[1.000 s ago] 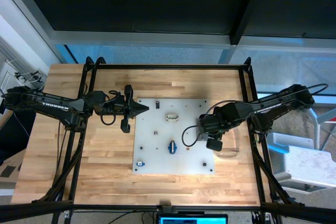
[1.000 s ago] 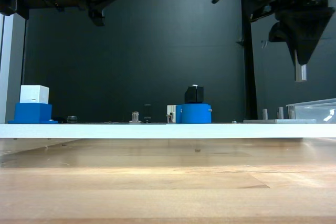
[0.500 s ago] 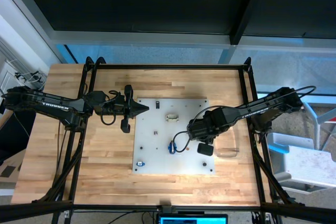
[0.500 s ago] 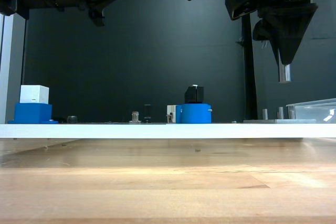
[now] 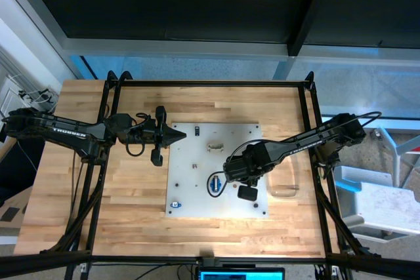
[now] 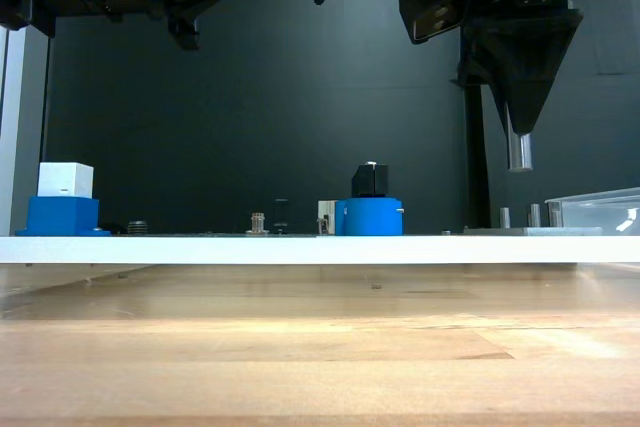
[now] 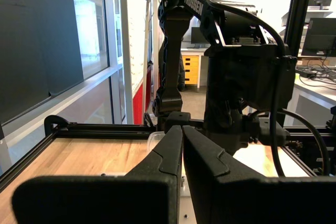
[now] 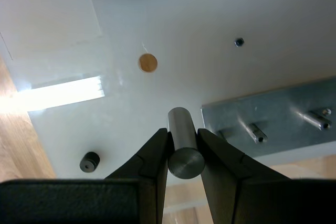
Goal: Pick the 16mm cylinder and place it in the taskboard
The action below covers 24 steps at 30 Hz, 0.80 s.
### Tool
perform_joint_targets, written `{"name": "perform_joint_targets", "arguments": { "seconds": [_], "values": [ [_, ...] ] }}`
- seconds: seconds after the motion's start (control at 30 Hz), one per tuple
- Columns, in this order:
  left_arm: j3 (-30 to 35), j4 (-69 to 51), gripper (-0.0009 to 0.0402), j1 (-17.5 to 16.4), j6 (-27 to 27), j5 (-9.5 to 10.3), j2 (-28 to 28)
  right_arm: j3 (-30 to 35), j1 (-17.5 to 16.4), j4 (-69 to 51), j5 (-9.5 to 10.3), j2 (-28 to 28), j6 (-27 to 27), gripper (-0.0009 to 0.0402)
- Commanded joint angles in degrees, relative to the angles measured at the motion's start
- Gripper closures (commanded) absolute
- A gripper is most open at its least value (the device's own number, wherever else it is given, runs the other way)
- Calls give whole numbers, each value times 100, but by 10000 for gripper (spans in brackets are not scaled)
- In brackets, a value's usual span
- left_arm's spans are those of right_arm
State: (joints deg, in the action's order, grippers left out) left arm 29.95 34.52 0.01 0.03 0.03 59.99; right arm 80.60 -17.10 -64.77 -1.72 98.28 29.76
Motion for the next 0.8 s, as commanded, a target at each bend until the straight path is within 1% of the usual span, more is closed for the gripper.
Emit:
{"name": "perform_joint_targets", "arguments": {
  "seconds": [0.03, 0.2, 0.8],
  "values": [
    [0, 0, 393, -2, 2, -2, 2, 61, -9, 39, -4, 92, 0, 375],
    [0, 0, 393, 0, 2, -2, 2, 74, -31, 140, 28, 251, 28, 375],
    [0, 0, 393, 0, 2, -2, 2, 151, -52, 470, 42, 605, 44, 375]
  ]
}}
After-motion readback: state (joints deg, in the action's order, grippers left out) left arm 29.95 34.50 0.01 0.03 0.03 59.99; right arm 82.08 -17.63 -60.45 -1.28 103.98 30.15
